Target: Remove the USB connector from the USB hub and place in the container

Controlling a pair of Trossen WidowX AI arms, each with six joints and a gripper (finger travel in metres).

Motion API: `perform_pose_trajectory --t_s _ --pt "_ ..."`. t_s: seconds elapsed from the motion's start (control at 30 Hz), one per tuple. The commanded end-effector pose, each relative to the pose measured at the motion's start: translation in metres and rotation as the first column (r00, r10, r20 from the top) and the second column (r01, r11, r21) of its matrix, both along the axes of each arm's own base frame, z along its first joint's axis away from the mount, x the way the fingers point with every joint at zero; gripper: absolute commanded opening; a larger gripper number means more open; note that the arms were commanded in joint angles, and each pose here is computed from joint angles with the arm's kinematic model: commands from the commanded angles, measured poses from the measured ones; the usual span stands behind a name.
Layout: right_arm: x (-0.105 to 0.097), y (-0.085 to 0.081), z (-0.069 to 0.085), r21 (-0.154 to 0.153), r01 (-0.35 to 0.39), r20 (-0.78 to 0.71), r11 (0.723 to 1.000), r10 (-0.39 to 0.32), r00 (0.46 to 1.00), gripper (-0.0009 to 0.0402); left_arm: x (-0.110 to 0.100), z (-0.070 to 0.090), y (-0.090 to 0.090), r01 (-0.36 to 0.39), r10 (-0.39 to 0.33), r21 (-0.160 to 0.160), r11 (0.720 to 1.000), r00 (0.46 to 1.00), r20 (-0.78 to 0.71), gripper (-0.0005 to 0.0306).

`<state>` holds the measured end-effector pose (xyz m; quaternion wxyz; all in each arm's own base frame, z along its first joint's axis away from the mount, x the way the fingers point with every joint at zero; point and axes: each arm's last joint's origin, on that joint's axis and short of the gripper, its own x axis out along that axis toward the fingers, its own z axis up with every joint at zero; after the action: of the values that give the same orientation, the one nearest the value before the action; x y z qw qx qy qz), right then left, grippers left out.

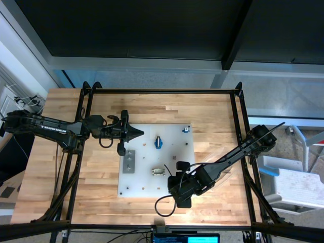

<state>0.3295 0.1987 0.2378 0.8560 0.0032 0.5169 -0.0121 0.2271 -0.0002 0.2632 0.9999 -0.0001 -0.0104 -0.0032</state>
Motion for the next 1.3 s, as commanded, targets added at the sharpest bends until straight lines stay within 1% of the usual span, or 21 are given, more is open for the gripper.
perform_pose_trajectory --t_s 0.03,0.2,0.37,0.5,0.67,0.7,0.8,0.9,1.07,1.17,1.3 --pt "0.0005 0.0 -0.0037 -0.003 -0.004 -0.012 1.0 0.003 1.0 0.0139 0.0 0.0 0.0 0.0 0.0 0.0 1.0 1.0 0.0 0.0001" --pt "0.0009 -0.0003 -0.0044 -0.005 -0.002 -0.012 1.0 0.002 1.0 0.0134 0.0 0.0 0.0001 0.0 0.0 0.0 1.0 1.0 0.0 0.0001" --pt "0.0015 -0.0012 -0.0042 -0.006 -0.001 -0.011 1.0 0.001 1.0 0.0107 0.0 0.0 0.0 0.0 0.0 0.0 1.0 1.0 0.0 0.0001" --pt "0.002 -0.0018 -0.0041 -0.011 -0.001 -0.007 1.0 0.001 1.0 0.0069 0.0001 0.0 0.0 0.0 0.0 0.0 1.0 1.0 0.0 0.0001" --pt "0.0022 -0.0015 -0.0039 -0.012 -0.004 -0.003 1.0 0.004 1.0 0.0001 0.0 0.0 0.0 0.0 0.0 0.0 1.0 1.0 0.0 0.0001" --pt "0.0023 -0.0015 -0.0039 -0.012 -0.005 -0.002 1.0 0.005 1.0 -0.0003 0.0 0.0 0.0 0.0 0.0 0.0 1.0 1.0 0.0 0.0001" --pt "0.0023 -0.0015 -0.0039 -0.012 -0.004 -0.002 1.0 0.004 1.0 0.0007 0.0 0.0 0.0 0.0 0.0 0.0 1.0 1.0 0.0 0.0001" --pt "0.0024 -0.0016 -0.0039 -0.011 -0.004 -0.002 1.0 0.004 1.0 -0.0002 0.0 0.0 0.0001 0.0 0.0 0.0 1.0 1.0 0.0 0.0001" --pt "0.0023 -0.0016 -0.0039 -0.011 -0.005 -0.003 1.0 0.005 1.0 -0.0001 0.0001 0.0 0.0 0.0 0.0 0.0 1.0 1.0 0.0 0.0001" --pt "0.0023 -0.0015 -0.0039 -0.01 -0.018 -0.007 1.0 0.018 1.0 0.0 0.0 0.0 0.0 0.0 0.0 0.0 1.0 1.0 0.0 0.0001" --pt "0.0038 -0.0045 -0.0018 -0.016 -0.019 -0.014 1.0 0.019 1.0 0.0 0.0 0.0 0.0 0.0 0.0 0.0 1.0 1.0 0.0 0.0001"
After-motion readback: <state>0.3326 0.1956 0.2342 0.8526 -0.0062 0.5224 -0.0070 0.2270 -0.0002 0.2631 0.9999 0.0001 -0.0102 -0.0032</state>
